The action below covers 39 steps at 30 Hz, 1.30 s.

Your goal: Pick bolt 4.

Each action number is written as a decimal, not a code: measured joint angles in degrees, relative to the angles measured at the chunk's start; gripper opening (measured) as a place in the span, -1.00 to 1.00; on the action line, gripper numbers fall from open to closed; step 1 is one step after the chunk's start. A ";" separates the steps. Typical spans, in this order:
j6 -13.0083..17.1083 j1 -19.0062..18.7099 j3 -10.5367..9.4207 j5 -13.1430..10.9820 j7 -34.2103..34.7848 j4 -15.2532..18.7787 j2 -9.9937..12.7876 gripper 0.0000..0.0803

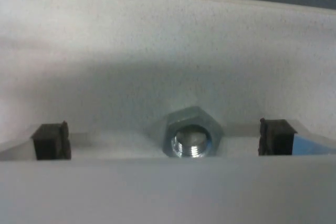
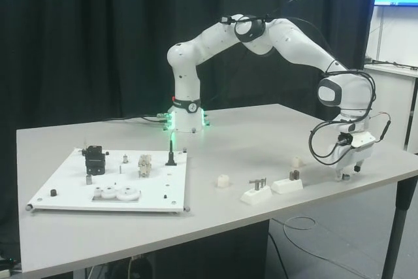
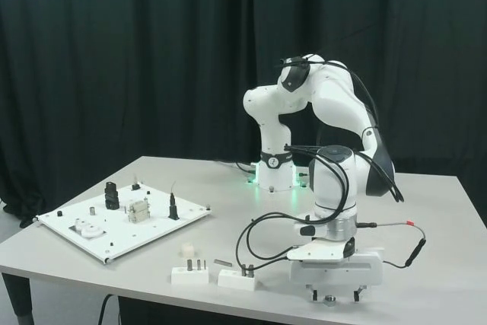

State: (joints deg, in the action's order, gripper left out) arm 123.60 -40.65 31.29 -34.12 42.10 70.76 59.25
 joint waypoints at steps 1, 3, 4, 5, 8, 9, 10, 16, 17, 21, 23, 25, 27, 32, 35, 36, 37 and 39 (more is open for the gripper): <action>-0.03 0.03 0.00 0.04 0.00 -0.13 0.12 0.99; -0.11 0.10 0.00 0.14 0.00 -0.36 0.32 0.99; -0.16 0.13 0.00 0.23 0.00 -0.46 0.40 0.99; -0.21 0.15 0.00 0.37 0.00 -0.52 0.46 0.99; -0.31 0.18 0.00 0.97 0.00 -0.61 0.56 0.99; -0.33 0.18 0.00 1.13 0.00 -0.62 0.58 0.99; -0.35 0.18 0.00 1.26 0.00 -0.62 0.60 0.99; -0.46 0.18 0.00 2.07 0.00 -0.63 0.69 0.99; -0.47 0.18 0.00 2.18 0.00 -0.63 0.71 0.99; -0.52 0.20 0.00 2.56 0.00 -0.67 0.82 0.99; -0.59 0.24 0.00 2.75 0.00 -0.78 0.94 0.99; -0.69 0.29 0.00 2.91 0.00 -0.94 1.07 0.99; -0.83 0.34 0.00 3.02 0.00 -1.06 1.18 0.99; -1.19 0.49 -0.01 3.04 0.00 -1.33 1.41 0.99; -1.41 0.59 -0.02 3.03 0.10 -1.42 1.43 0.99; -1.51 0.64 -0.03 3.03 0.36 -1.44 1.44 0.99; -1.59 0.68 -0.03 3.03 0.68 -1.47 1.44 0.99; -1.71 0.77 -0.03 3.04 1.20 -1.56 1.47 0.99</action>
